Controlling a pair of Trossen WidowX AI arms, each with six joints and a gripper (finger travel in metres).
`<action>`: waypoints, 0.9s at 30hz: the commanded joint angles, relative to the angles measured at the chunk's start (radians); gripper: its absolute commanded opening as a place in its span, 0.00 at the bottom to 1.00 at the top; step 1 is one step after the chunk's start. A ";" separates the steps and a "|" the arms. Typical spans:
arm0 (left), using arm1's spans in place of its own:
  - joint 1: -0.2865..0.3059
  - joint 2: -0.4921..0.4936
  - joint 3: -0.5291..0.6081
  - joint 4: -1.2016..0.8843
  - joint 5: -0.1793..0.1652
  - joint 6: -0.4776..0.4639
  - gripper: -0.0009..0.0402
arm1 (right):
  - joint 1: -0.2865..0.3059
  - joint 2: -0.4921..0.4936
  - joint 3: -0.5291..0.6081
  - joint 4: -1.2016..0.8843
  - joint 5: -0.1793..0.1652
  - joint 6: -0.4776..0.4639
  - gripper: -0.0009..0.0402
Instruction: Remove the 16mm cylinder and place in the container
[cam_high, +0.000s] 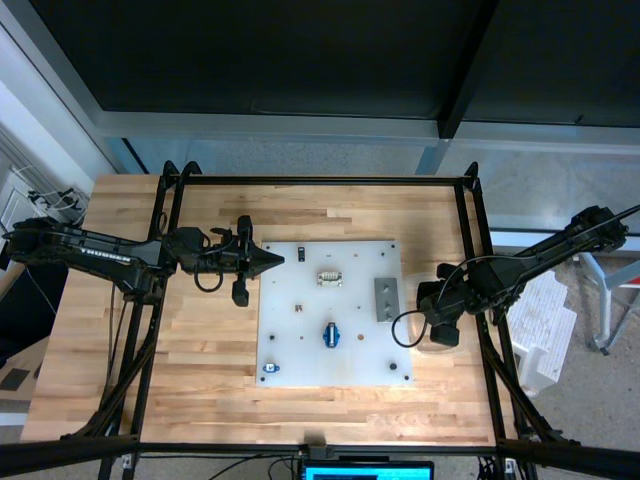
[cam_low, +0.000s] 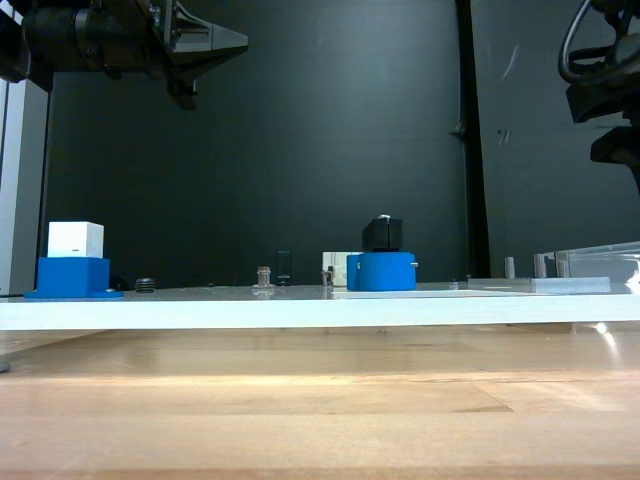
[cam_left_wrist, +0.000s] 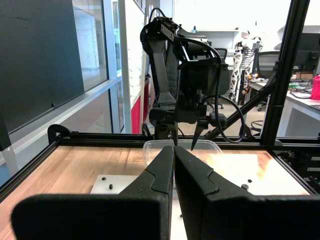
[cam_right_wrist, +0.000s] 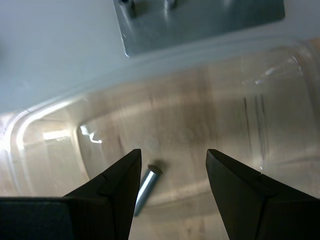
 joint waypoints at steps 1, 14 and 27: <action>0.000 0.000 0.000 0.000 0.000 0.000 0.02 | -0.001 0.001 0.000 0.015 0.003 -0.003 0.46; 0.000 0.000 0.000 0.000 0.000 0.000 0.02 | -0.168 -0.009 0.156 0.123 0.079 -0.332 0.46; 0.000 0.000 0.000 0.000 0.000 0.000 0.02 | -0.379 -0.014 0.151 0.729 -0.053 -0.653 0.31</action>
